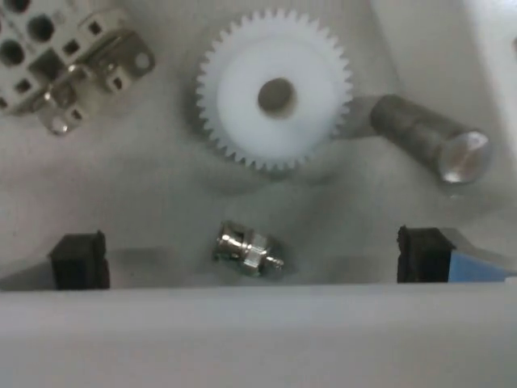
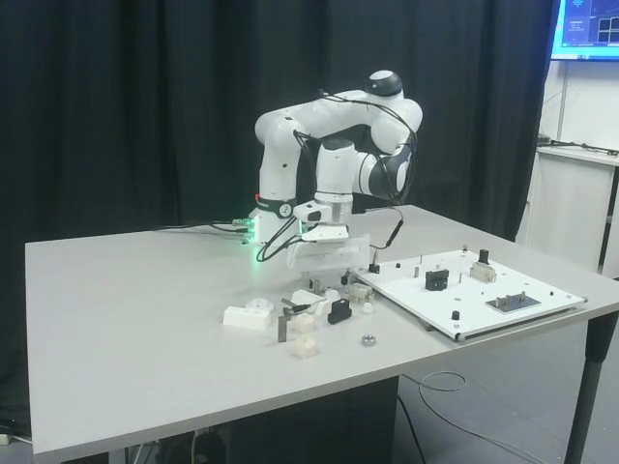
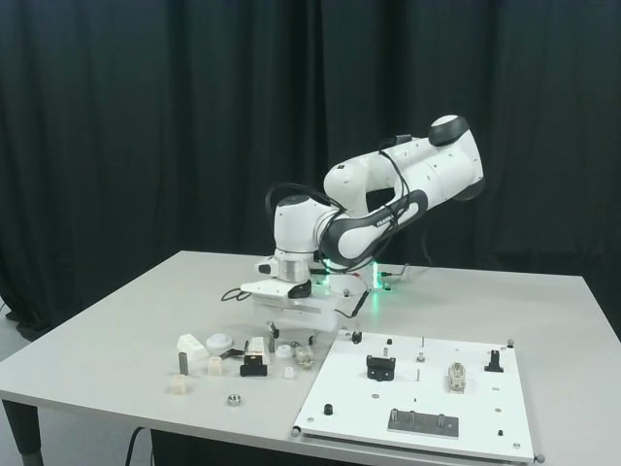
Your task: Remove round peg 1.
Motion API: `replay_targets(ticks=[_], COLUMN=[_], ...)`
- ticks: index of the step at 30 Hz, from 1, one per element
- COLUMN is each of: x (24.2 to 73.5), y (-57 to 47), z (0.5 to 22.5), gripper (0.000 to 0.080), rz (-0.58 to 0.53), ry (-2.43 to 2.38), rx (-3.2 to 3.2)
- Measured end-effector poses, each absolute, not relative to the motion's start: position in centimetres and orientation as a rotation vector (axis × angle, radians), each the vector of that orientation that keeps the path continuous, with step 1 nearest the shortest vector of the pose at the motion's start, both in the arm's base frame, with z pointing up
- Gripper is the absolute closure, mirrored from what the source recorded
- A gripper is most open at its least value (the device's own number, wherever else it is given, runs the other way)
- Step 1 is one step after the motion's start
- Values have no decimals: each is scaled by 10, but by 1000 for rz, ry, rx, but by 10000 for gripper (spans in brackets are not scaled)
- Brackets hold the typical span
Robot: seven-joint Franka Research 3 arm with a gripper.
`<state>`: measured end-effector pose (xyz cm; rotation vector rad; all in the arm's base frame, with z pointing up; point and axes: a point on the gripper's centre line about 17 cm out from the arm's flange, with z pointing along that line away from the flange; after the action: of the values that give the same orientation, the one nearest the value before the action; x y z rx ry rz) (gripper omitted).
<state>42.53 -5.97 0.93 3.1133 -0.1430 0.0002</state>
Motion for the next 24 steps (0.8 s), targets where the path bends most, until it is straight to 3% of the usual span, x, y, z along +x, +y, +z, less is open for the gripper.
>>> replay_targets(ticks=[12,24], x=[436,441], y=[-73,-76], z=[36,46], gripper=[3,3], rz=[53,85], ry=[-172,-218], rx=[3098,3100])
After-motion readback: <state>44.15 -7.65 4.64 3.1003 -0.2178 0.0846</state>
